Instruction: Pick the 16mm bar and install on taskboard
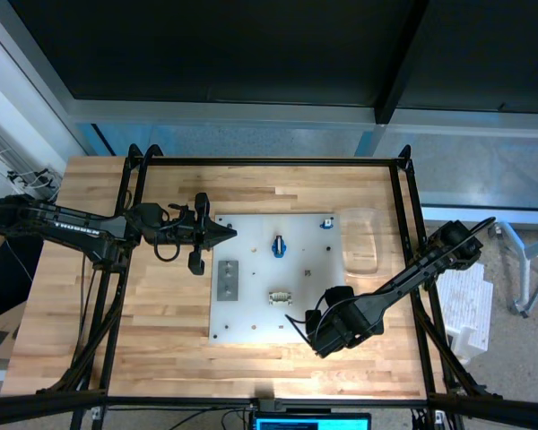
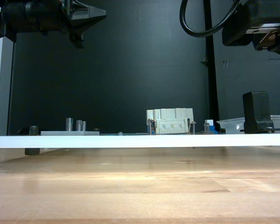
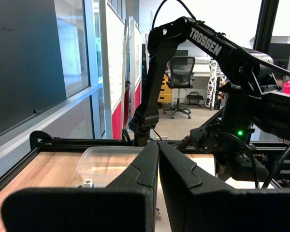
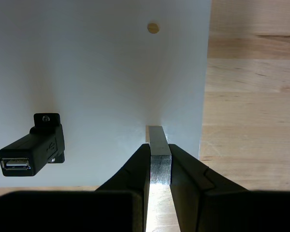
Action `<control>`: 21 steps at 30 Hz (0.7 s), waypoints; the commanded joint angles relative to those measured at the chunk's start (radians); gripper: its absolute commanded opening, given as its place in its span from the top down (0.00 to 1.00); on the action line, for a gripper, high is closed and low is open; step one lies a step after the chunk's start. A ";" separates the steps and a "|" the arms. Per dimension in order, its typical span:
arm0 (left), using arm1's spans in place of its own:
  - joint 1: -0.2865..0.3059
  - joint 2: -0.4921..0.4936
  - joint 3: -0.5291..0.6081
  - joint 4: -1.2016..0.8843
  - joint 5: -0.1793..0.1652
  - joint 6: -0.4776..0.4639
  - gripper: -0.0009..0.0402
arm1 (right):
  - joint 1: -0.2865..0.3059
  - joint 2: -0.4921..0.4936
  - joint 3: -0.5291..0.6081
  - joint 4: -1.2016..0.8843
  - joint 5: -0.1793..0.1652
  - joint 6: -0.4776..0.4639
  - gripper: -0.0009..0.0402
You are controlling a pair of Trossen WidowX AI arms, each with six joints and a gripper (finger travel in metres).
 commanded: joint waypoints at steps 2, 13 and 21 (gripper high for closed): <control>0.000 0.000 0.000 0.001 0.000 0.000 0.98 | -0.002 0.000 -0.002 0.002 0.001 -0.001 0.97; 0.000 0.000 0.000 0.000 0.000 0.000 0.98 | -0.003 0.000 -0.004 0.016 0.000 -0.006 0.97; 0.000 0.000 0.000 0.000 0.000 0.000 0.98 | -0.004 0.000 -0.017 0.026 0.000 -0.005 0.97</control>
